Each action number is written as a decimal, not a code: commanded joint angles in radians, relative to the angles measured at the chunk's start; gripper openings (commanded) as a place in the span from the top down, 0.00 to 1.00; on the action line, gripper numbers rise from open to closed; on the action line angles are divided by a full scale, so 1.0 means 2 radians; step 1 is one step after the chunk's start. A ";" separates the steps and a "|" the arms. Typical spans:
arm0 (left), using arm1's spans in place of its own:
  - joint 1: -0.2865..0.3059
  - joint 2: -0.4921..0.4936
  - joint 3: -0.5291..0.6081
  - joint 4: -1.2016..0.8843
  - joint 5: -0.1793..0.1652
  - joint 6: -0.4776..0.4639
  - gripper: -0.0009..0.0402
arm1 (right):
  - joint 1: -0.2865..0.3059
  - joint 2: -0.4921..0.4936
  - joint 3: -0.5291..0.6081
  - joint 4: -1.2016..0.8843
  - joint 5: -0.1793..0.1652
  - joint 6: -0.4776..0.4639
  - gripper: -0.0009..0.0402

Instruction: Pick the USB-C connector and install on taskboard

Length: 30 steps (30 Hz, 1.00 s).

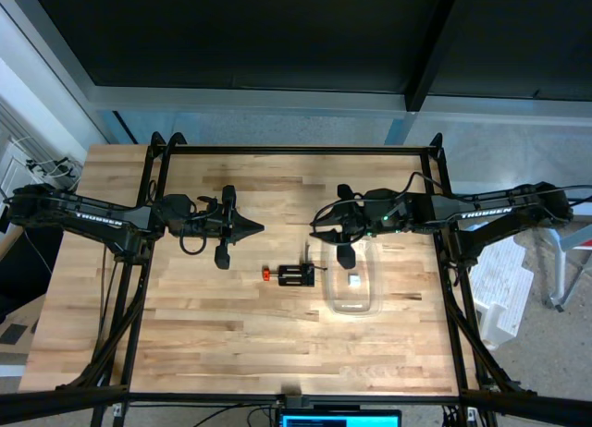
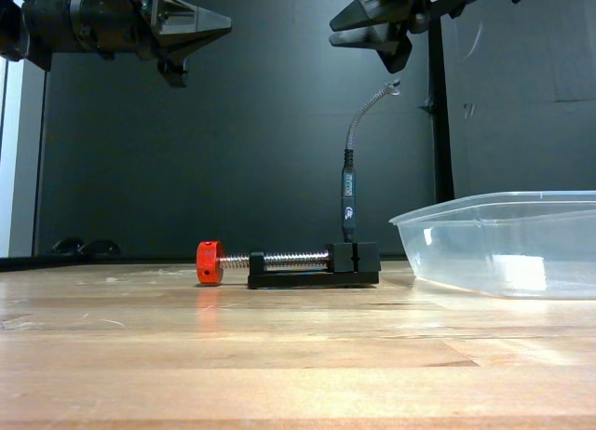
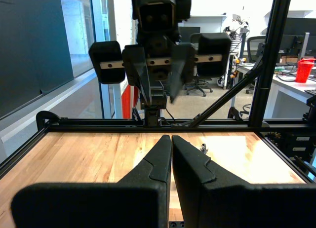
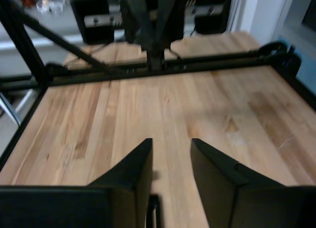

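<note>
The taskboard is a small black block with a red-orange knob, lying on the wooden table between the two arms; it also shows in the low view. The USB-C connector, a thin dark plug, stands upright in the block's right end, and a grey flexible lead curves up from it. From above it is a thin dark sliver. My left gripper hovers shut, high up and left of the block. My right gripper hovers above the block's right side, open and holding nothing.
A clear rounded plastic tray sits just right of the block, with a small whitish-grey square piece inside. A black metal frame runs around the table. The two gripper tips face each other closely.
</note>
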 commanded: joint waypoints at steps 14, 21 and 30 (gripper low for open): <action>0.000 0.000 0.000 0.000 0.000 0.000 0.98 | -0.026 -0.080 -0.136 0.203 -0.036 -0.010 0.98; 0.000 0.000 0.000 0.000 0.000 0.000 0.98 | -0.027 -0.095 -0.178 0.272 -0.031 -0.010 0.98; 0.000 0.000 0.000 0.000 0.000 0.000 0.98 | -0.027 -0.094 -0.183 0.275 -0.032 -0.019 0.98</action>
